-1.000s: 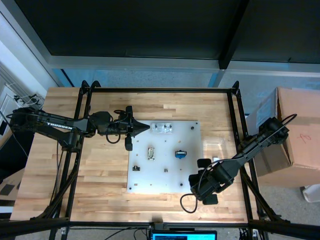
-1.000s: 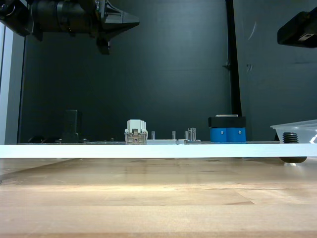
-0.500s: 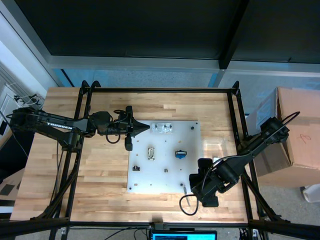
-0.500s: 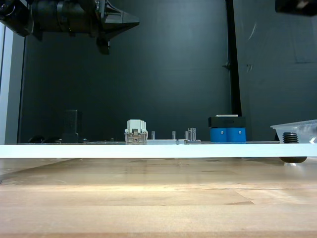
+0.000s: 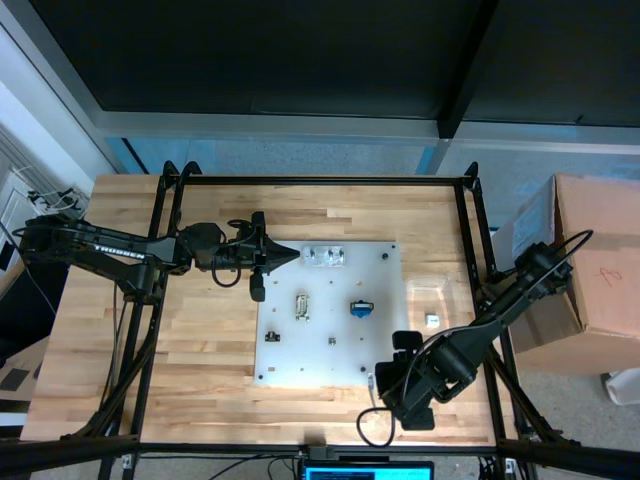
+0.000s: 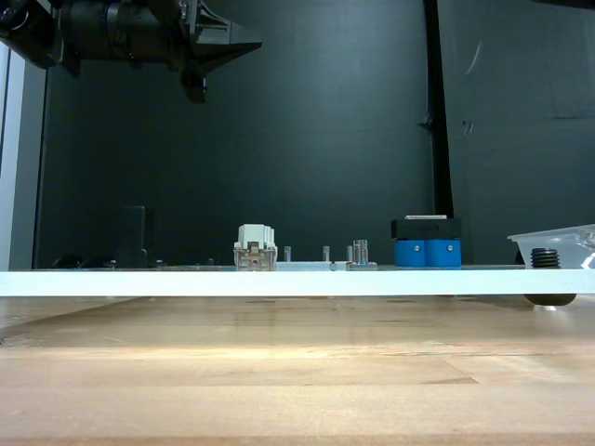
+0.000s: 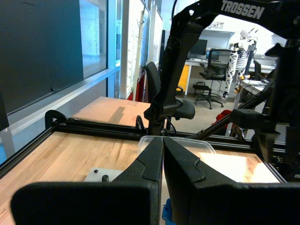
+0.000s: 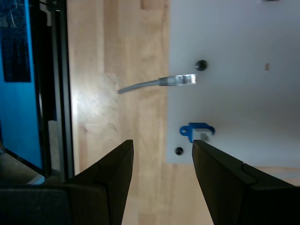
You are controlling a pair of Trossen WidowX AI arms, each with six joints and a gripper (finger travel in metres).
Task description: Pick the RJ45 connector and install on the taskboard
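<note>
While left gripper (image 7: pixel 162 157) hangs clenched over board's (image 5: pixel 385 300) far-left, right gripper (image 8: pixel 161 144), spread above loose plug (image 8: pixel 180 80), may catch only cable (image 8: pixel 140 86) if offset.

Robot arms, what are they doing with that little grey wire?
Neither arm is holding it right now. The RJ45 connector on its grey cable lies free at the near edge of the white taskboard, not plugged into anything. The right claw hovers above it, open. The left claw hangs in the air over the board's far left side, shut and empty.
</note>
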